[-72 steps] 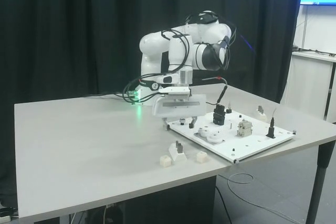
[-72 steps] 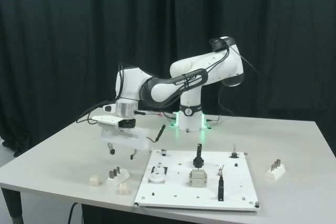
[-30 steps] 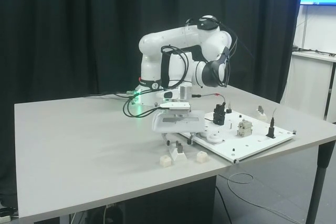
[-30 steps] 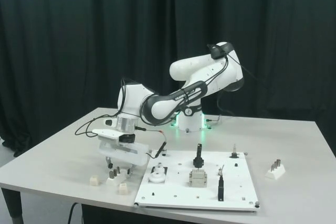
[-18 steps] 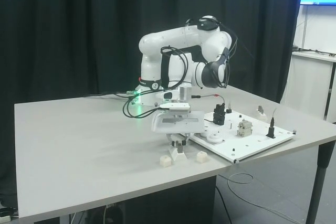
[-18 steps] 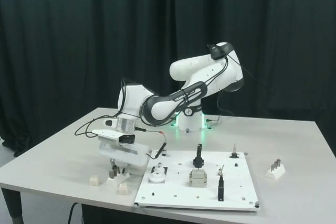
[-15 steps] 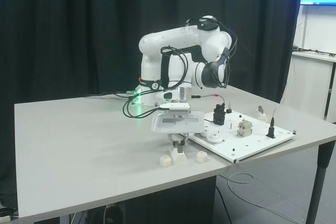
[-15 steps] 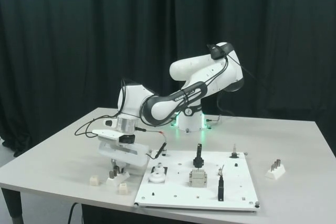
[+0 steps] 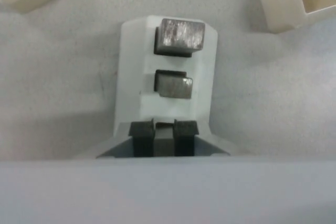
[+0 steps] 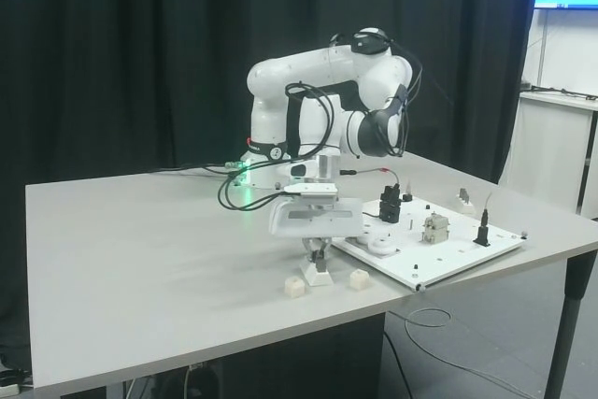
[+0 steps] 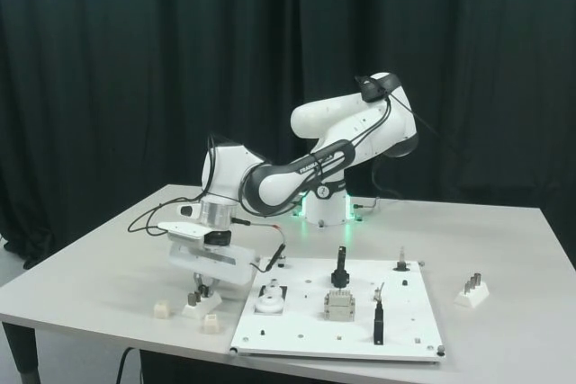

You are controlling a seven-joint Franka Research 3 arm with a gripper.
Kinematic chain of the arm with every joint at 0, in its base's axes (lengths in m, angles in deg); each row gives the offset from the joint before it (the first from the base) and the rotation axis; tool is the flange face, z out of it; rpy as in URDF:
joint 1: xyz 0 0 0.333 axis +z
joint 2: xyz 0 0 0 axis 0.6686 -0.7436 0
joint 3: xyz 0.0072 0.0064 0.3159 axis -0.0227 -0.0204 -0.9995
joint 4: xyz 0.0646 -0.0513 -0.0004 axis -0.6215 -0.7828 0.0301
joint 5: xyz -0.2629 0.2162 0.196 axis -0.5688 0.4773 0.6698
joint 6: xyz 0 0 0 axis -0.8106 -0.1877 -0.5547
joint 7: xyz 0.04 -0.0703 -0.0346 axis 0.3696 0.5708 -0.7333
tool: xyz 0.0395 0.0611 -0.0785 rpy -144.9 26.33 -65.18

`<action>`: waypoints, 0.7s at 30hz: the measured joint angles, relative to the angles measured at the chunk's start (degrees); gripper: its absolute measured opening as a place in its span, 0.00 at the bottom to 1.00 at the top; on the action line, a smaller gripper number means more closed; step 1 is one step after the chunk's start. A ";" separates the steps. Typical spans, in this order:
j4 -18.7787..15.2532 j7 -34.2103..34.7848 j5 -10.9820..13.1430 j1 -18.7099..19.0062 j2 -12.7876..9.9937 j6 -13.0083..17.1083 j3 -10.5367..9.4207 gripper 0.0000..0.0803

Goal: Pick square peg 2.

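Observation:
In the wrist view a white holder (image 9: 131,87) stands on the grey table with three grey square pegs in a row. Two pegs stand free: the end peg (image 9: 178,35) and the middle peg (image 9: 174,85). The third square peg (image 9: 164,131) sits between my black fingertips (image 9: 142,136), which press its two sides. My gripper (image 9: 164,135) is shut on it, and the peg is still seated in the holder. In the room views the gripper (image 10: 318,259) (image 11: 200,292) points straight down onto the holder (image 10: 320,277) (image 11: 196,309) near the table's front edge.
Two small white cubes (image 10: 294,287) (image 10: 358,277) lie on either side of the holder. The white task board (image 11: 306,334) with several black and grey fixtures lies close beside it. A second small peg holder (image 11: 472,291) stands beyond the board.
The arm moved over to the holder and came down onto it. The fingers now straddle the row's end peg and have shut on it.

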 joint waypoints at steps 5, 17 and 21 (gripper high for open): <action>-0.83 -0.74 -0.47 0.39 -0.03 -0.51 0.29 0.10; -2.41 -1.22 -3.71 1.92 -0.69 -5.11 2.72 0.10; -2.46 -1.22 -5.01 2.45 -1.11 -7.01 4.12 0.10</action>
